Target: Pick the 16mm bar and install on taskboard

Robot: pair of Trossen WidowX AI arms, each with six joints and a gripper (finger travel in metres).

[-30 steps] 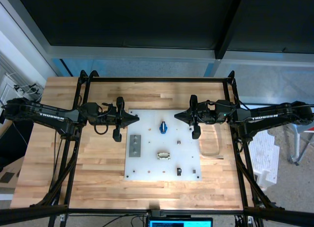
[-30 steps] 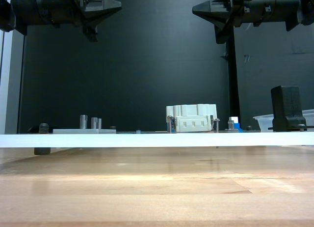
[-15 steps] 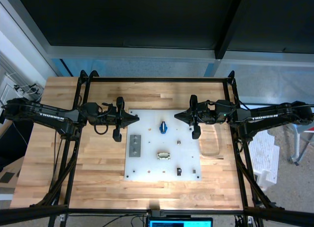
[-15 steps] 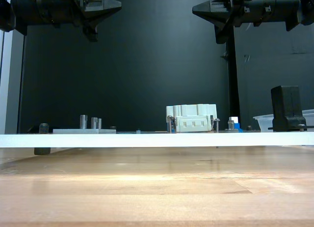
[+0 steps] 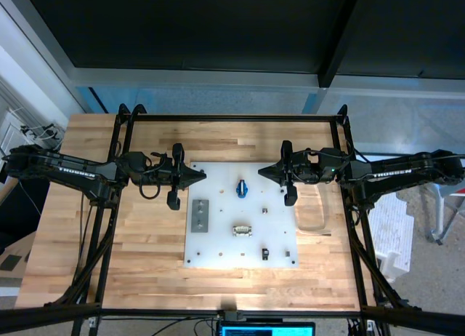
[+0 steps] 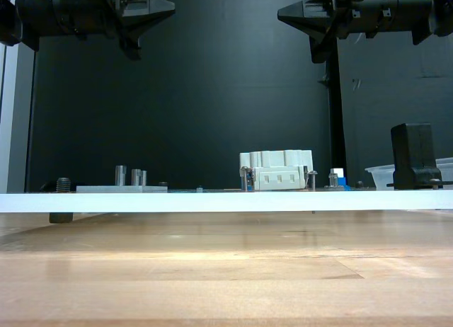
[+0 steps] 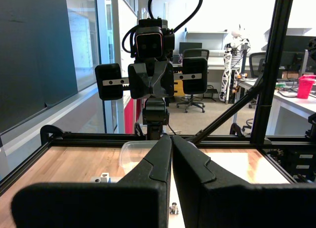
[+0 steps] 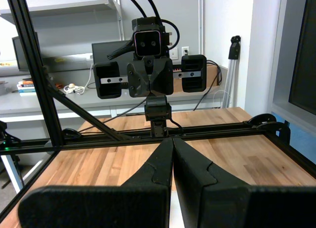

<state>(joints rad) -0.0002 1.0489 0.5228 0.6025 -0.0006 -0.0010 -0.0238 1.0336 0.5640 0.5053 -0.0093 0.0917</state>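
The 16mm bar (image 5: pixel 265 210) is only a grey speck in the high view, so the match is likely rather than sure. It stands on the taskboard (image 5: pixel 218 238) right of centre, between the blue piece (image 5: pixel 241 188) above it and the black part (image 5: pixel 265 252) below, apart from both. The pale connector (image 5: pixel 243 230) sits lower left of it. The grey block (image 5: pixel 199 214) lies near the board's left edge.

The clear tray (image 5: pixel 312 209) rests on the bench (image 5: pixel 138 241) just beside the board's right edge; what it holds cannot be told.

The left hand (image 5: pixel 204 174) hangs over the board's upper left corner and the right hand (image 5: pixel 260 170) over its upper right part. Their tips face each other, well apart. Each is clenched, fingers pressed flat together. In the low view both sit at the top of the frame, high above every part, with open air over the board. A black frame (image 5: pixel 232 118) boxes the wooden bench, and a dark wall stands behind.
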